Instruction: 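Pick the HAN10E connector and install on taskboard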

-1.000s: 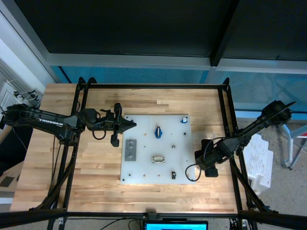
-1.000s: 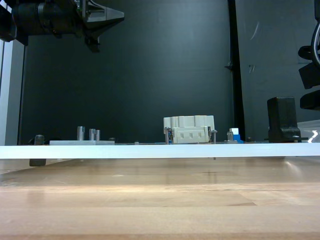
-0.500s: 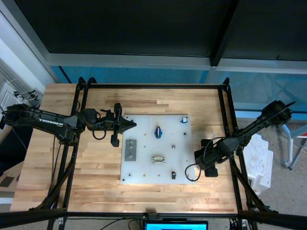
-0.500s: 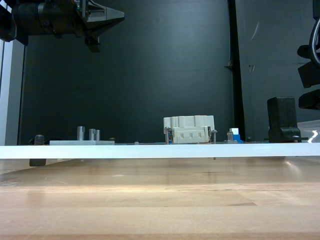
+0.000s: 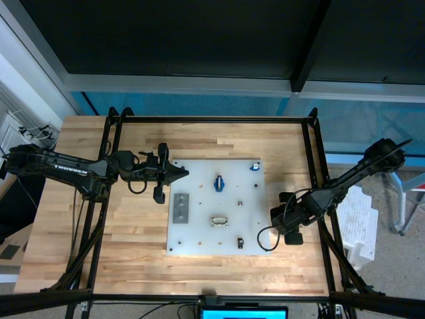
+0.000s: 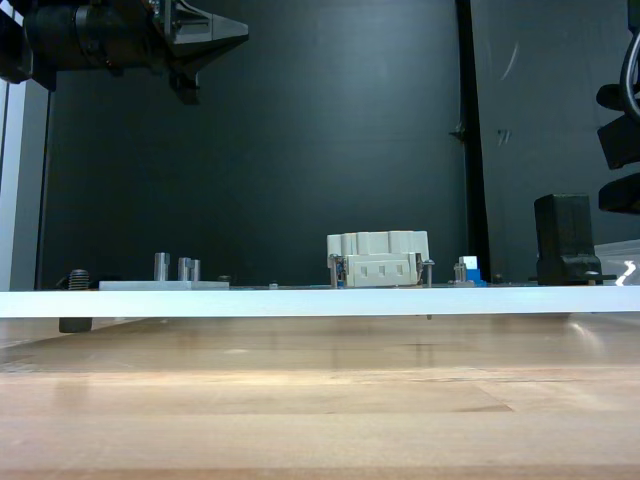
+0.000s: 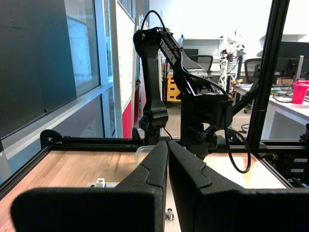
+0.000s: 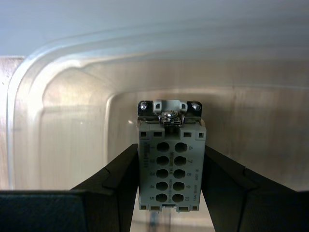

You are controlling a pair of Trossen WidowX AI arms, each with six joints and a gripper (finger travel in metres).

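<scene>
The HAN10E connector (image 8: 170, 159), a beige block with numbered pin holes and a metal screw end, sits upright between my right gripper's fingers (image 8: 120, 169). My right gripper (image 5: 285, 229) is shut on it just off the right edge of the white taskboard (image 5: 199, 232), above a clear tray (image 8: 72, 121). A similar beige block (image 5: 219, 220) with metal ends stands on the taskboard's middle, also seen in the low view (image 6: 380, 258). My left gripper (image 5: 182, 173) hangs shut and empty, high over the board's far left edge.
On the taskboard are a grey metal block (image 5: 180, 207) with two pegs, a blue piece (image 5: 219, 182) and a small black part (image 5: 240, 242). A black frame (image 5: 312, 166) rails the table's sides and back. White clutter lies beyond the right rail.
My right gripper has risen slightly with the connector in it. The left arm has not moved.
</scene>
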